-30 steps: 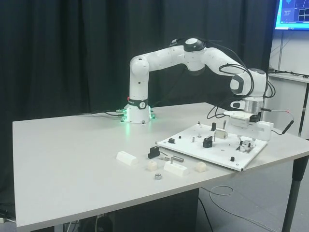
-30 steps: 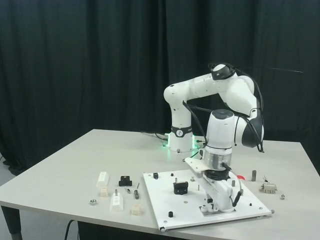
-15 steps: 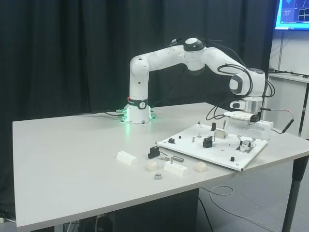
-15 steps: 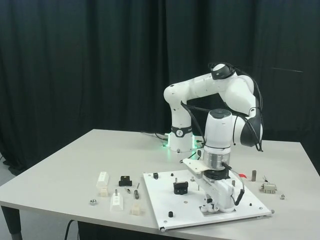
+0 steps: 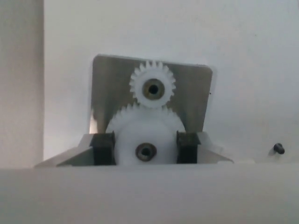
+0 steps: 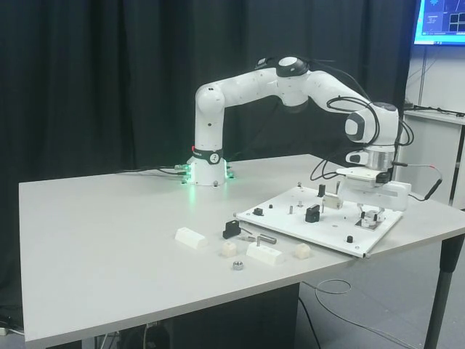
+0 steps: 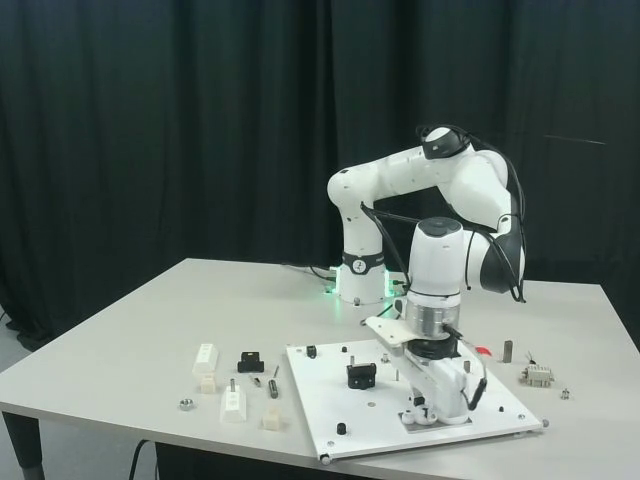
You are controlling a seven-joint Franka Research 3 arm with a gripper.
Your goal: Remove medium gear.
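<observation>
White arm (image 6: 254, 83) with rounded links and black cables

The arm is built of smooth white shells with grey bands at the joints. Green light is seen at the base (image 6: 206, 171). Black cables (image 7: 515, 215) are looped along the upper links. Two black pads (image 5: 102, 148) are carried on the claw's (image 5: 145, 150) white fingers.
</observation>
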